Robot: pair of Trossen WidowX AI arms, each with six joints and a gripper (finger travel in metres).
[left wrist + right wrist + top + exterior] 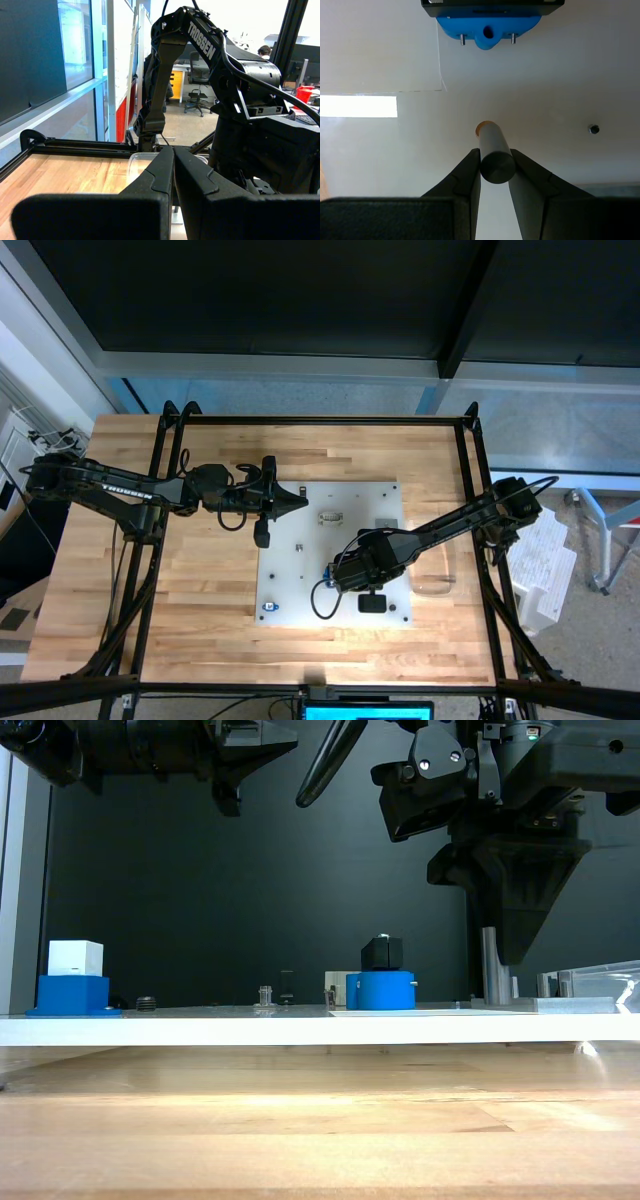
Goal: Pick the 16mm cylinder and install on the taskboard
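The 16mm cylinder (492, 150) is a grey metal peg standing upright on the white taskboard (300, 580), its lower end at a small beige-rimmed hole. My right gripper (494, 165) is shut on its upper end, one finger on each side. In the low view the cylinder (490, 970) stands on the board beneath the right gripper (508, 955). The high view shows the right gripper (338, 575) over the board's middle right. My left gripper (300, 500) hovers shut and empty over the board's far left edge, its fingers (165, 170) pressed together.
A blue connector (487, 27) sits just beyond the cylinder, and also shows as the blue connector (385, 990) in the low view. A blue base with a white block (72, 982) stands at the board's near left. A clear tray (435, 570) lies right of the board.
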